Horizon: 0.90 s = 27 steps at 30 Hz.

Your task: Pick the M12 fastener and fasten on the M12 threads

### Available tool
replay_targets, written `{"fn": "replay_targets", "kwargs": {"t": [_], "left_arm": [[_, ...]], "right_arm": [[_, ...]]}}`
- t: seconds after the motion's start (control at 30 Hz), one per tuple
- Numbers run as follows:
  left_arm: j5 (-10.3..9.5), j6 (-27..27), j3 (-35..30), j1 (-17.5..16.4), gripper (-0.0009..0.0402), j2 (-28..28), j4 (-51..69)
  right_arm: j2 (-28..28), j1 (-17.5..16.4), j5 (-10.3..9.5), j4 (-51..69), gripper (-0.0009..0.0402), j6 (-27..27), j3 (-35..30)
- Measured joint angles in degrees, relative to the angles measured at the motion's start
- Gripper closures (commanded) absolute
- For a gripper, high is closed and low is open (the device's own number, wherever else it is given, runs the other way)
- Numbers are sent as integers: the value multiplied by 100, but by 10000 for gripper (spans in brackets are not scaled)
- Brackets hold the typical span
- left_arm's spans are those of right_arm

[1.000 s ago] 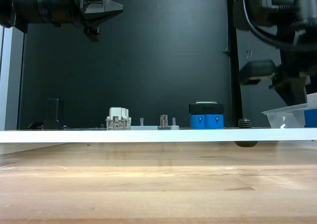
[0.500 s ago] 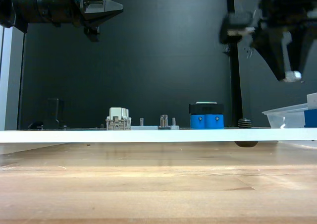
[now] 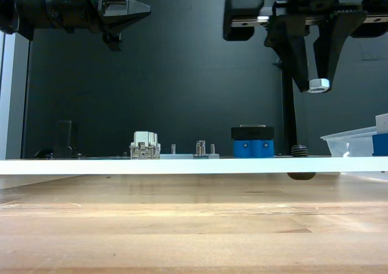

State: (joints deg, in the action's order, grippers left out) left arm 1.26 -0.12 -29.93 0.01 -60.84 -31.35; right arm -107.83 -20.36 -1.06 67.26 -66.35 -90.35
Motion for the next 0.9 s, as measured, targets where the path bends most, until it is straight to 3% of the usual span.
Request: {"fn": "replay_targets", "kwargs": {"t": [0.37, 0.9], "left_arm": [[0, 2, -2, 0, 393, 0, 2], [-2, 2, -2, 0, 393, 0, 2]], "right_arm": [[-1045, -251, 2, 131, 373, 0, -1071], [-1567, -339, 2, -13, 373, -328, -1325]]}}
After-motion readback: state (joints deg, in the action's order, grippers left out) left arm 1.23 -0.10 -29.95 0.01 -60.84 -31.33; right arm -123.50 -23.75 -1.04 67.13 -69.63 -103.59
